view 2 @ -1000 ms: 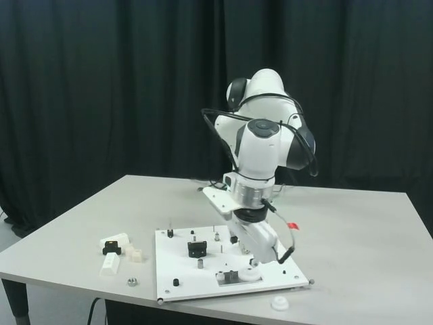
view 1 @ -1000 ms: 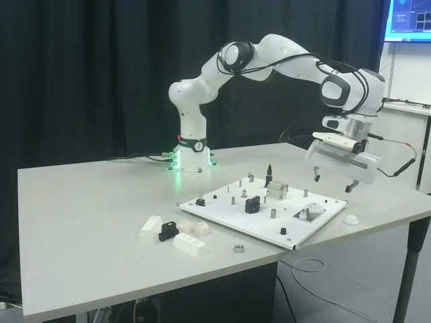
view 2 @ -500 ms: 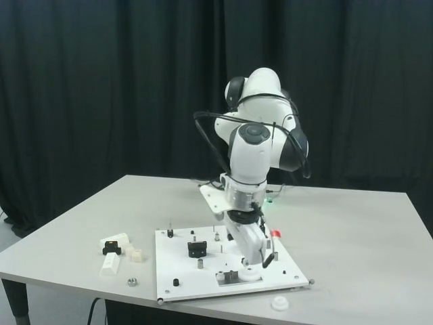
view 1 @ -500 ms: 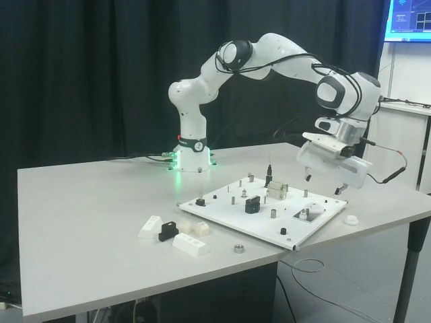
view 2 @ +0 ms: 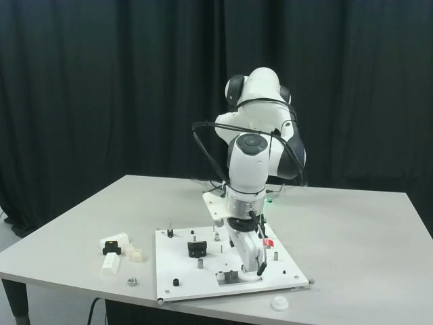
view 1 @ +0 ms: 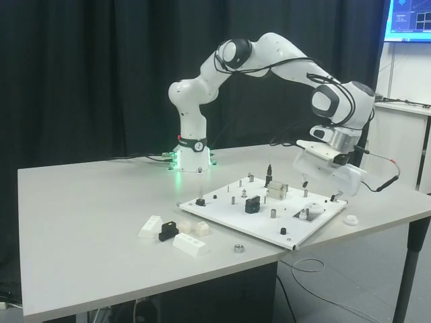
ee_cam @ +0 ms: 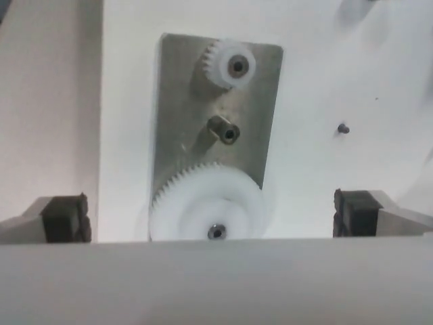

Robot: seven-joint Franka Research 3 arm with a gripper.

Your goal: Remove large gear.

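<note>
Since a second ago the arm has swung in low; open gripper (ee_cam: 210, 217) now straddles the large white toothed gear (ee_cam: 206, 206) on its grey metal plate (ee_cam: 176, 115). Risk: tilted pull binds on the shaft, or teeth snag the small white gear (ee_cam: 226, 62).

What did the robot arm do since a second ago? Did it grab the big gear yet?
Not yet. The gripper swung in from beyond the board's edge and came down over the white board. Its open fingers now straddle the large gear without touching it. The gear, the small gear and the loose parts on the table stayed put.
</note>
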